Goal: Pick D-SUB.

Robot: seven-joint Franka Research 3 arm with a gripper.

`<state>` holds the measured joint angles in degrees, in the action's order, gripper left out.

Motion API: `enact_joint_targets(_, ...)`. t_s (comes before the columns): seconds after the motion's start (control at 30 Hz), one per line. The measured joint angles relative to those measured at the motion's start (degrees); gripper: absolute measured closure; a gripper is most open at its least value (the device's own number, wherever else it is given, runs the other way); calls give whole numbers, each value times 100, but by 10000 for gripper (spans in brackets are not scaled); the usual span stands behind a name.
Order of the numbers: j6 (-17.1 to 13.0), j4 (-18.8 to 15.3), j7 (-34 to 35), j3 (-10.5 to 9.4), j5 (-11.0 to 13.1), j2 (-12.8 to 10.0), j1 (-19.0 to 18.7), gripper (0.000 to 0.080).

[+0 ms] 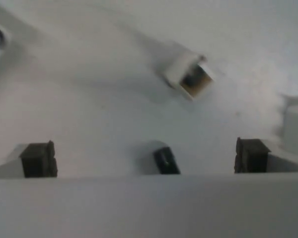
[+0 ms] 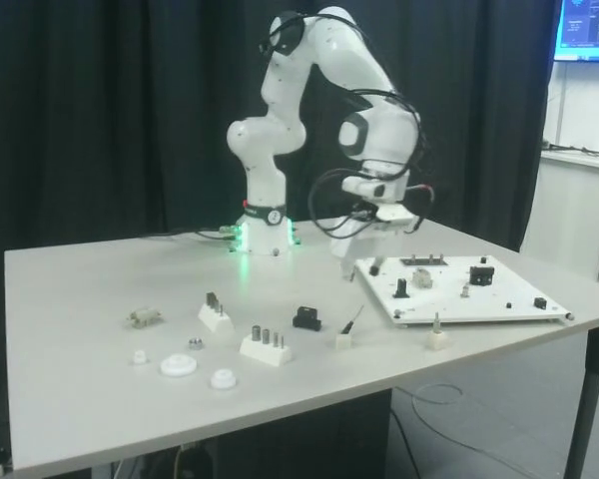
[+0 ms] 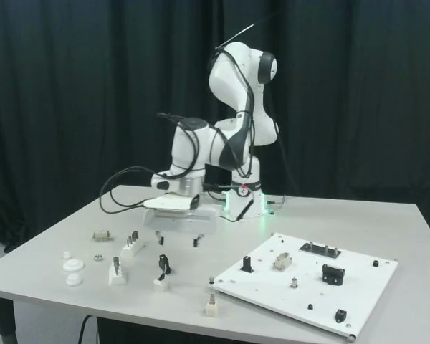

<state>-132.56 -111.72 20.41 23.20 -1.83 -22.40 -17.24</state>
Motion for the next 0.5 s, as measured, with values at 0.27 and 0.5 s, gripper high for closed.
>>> enact_joint_targets(0.27,-427,-303,-446,-23,18,49,384,3)
enact_joint_targets(0.5,-742,-504,-808,-36,152,52,649,3)
